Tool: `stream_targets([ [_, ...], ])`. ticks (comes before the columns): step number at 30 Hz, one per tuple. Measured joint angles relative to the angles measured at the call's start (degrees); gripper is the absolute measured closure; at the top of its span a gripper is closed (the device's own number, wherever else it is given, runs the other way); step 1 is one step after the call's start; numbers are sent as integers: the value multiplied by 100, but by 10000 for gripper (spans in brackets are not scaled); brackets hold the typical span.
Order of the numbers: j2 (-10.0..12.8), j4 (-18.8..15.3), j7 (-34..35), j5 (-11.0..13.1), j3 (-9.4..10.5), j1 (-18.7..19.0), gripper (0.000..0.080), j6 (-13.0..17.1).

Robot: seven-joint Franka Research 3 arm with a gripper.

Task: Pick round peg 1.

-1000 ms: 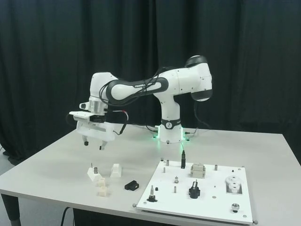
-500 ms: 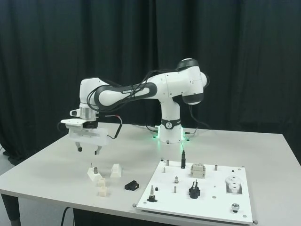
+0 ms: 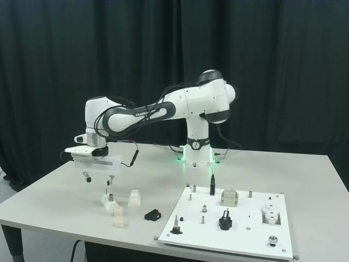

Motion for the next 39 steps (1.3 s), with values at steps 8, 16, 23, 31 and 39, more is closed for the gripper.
stream_targets([
  [8, 42, 55, -28, -16, 134, -100, 3, 56],
  [16, 42, 50, -28, -14, 298, -197, 3, 159],
  [23, 42, 48, -97, 42, 410, -261, 3, 202],
  [31, 41, -11, -170, 111, 483, -271, 3, 238],
  [39, 38, -123, -221, 135, 513, -247, 3, 244],
])
